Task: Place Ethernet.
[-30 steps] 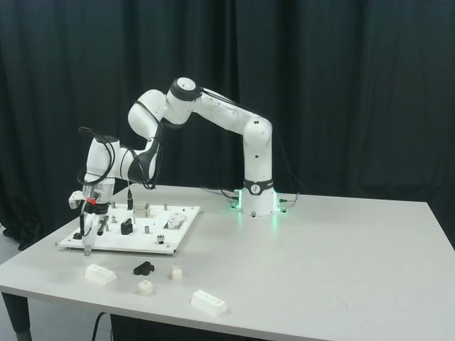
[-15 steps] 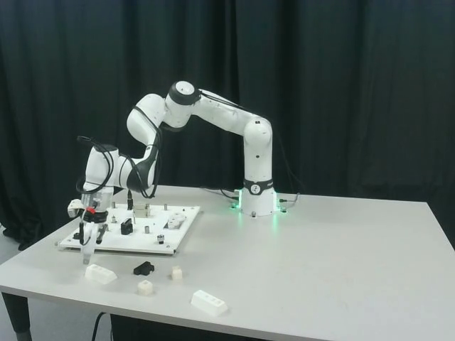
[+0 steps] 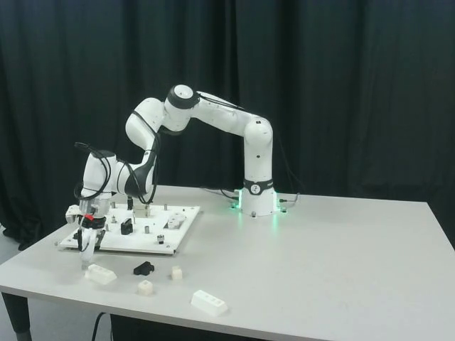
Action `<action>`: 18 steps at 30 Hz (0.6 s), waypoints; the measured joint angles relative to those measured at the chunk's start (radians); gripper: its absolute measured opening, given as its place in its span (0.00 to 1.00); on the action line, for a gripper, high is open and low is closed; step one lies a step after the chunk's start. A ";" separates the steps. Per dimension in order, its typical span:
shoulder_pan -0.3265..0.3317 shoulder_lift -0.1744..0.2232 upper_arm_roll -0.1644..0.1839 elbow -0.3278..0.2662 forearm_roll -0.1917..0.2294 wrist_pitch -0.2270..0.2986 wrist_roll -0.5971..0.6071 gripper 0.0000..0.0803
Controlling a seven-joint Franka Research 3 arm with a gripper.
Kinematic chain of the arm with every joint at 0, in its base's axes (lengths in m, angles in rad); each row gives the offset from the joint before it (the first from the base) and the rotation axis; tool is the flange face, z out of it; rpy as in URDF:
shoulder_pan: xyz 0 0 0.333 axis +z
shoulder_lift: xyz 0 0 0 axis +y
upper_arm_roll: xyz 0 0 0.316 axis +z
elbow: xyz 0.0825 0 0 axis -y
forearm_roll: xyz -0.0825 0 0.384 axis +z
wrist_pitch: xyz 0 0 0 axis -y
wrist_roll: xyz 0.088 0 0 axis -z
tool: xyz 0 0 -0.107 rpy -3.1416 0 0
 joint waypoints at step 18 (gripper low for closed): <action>0.025 -0.025 -0.023 0.037 0.000 0.013 -0.018 1.00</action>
